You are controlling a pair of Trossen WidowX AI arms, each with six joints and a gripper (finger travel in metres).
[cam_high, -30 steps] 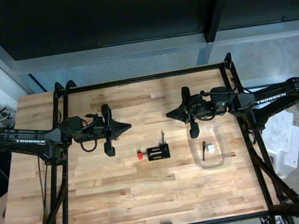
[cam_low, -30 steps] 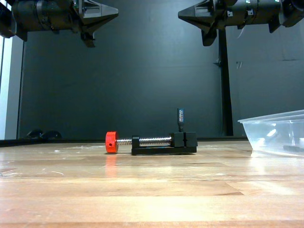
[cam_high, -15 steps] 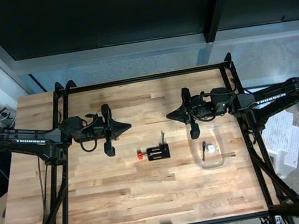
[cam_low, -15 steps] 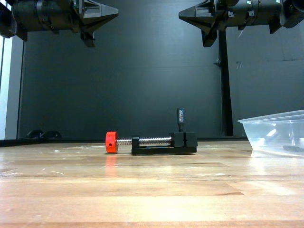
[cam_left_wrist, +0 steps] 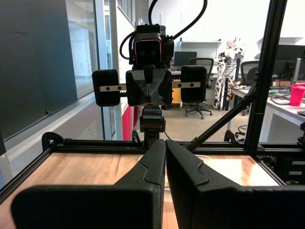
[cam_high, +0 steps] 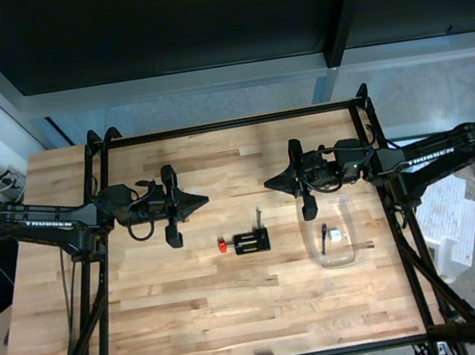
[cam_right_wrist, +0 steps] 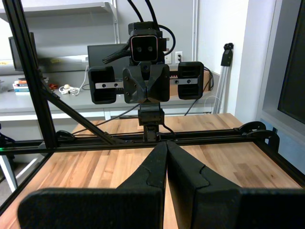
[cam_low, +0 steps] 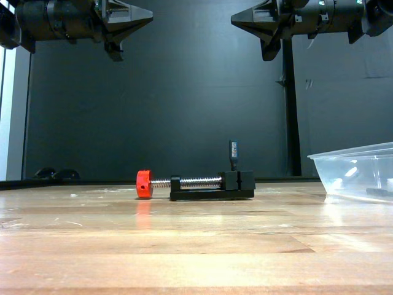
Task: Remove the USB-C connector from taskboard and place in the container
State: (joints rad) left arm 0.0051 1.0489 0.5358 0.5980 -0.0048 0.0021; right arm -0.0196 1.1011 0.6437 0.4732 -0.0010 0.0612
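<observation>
Left gripper: fingers pressed together, nothing between them. It is held high over the table, left of centre, tip pointing inward.

Right gripper: fingers likewise together, empty. It is high up on the right side, tip facing the left gripper across a gap.

USB-C connector: lies inside the container, just beside a small white cube.

Container: on the table, right of the taskboard.

Taskboard: flat on the table between the arms, red-orange knob at its left end, thin grey pin upright.
</observation>
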